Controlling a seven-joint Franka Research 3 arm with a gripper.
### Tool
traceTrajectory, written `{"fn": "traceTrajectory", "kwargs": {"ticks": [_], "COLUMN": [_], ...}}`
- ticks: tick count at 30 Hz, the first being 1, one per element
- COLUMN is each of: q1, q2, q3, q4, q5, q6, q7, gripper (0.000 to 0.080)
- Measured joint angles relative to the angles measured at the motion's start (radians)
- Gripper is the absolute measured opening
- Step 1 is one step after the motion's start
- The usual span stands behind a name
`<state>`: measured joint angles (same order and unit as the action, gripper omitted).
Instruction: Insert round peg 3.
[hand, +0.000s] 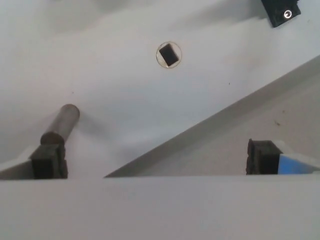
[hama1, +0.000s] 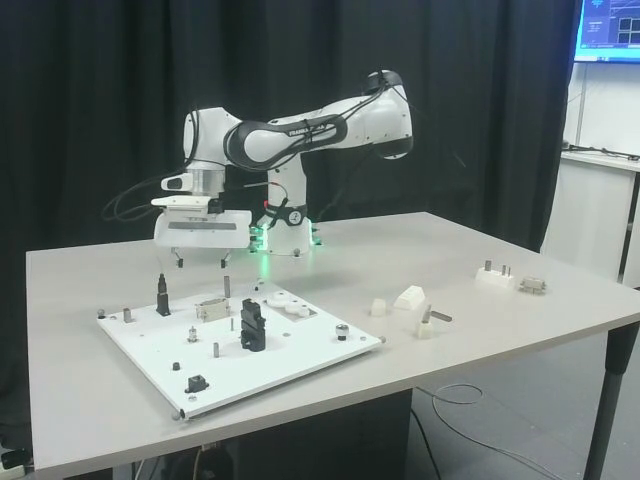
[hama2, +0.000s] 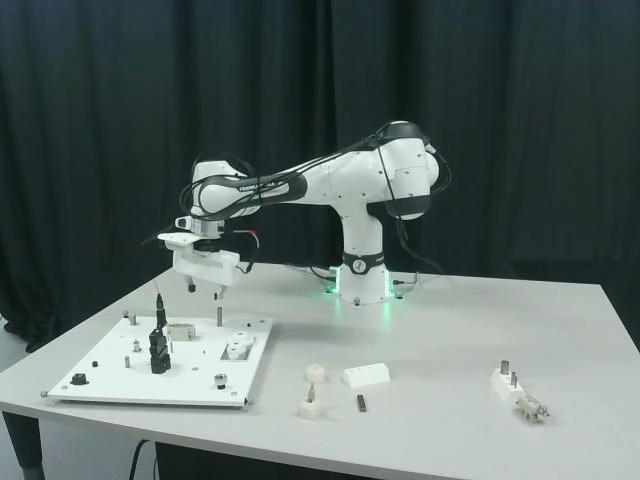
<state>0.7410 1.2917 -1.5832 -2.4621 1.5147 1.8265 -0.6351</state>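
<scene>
Arm: white seven-joint Franka arm (hama2: 330, 185), bolted at the far middle of the grey counter (hama2: 450, 340), green light at its base; reaches out over the white board.

Gripper: white two-finger gripper (hama1: 201, 261), pointing straight down above the far edge of the board; fingers spread wide and released, nothing clamped between them. In the wrist view the two black pads (hand: 49, 161) stand well apart.

Peg: grey round metal peg (hand: 61, 123), seen in the wrist view just beside one black pad, at that pad's 12 o'clock; whether it touches the pad I cannot tell. In the second room view a short grey peg (hama2: 219, 312) stands upright just beneath one fingertip.

Board: flat white square assembly board (hama1: 290, 345), lying on the counter's near corner under the gripper; it carries several upright pins, a black block (hama1: 250, 327) near its middle and a small black piece (hama1: 196, 381) by its near edge.

Hole: round hole with a black square inside (hand: 169, 54), in the white board, at 12 o'clock of the gap between the pads in the wrist view.

Loose parts: small white blocks (hama2: 365, 375) on the bare counter beside the board; a white fixture with pins (hama2: 508, 380) well apart, towards the counter's other end.
</scene>
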Motion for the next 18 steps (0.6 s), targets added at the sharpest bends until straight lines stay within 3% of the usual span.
{"fn": "traceTrajectory", "kwargs": {"ticks": [18], "q1": [-0.006], "q2": [0.000], "q3": [0.027], "q4": [-0.001], "q5": [0.019], "q6": [0.000], "q7": [0.000], "gripper": [0.0800]}}
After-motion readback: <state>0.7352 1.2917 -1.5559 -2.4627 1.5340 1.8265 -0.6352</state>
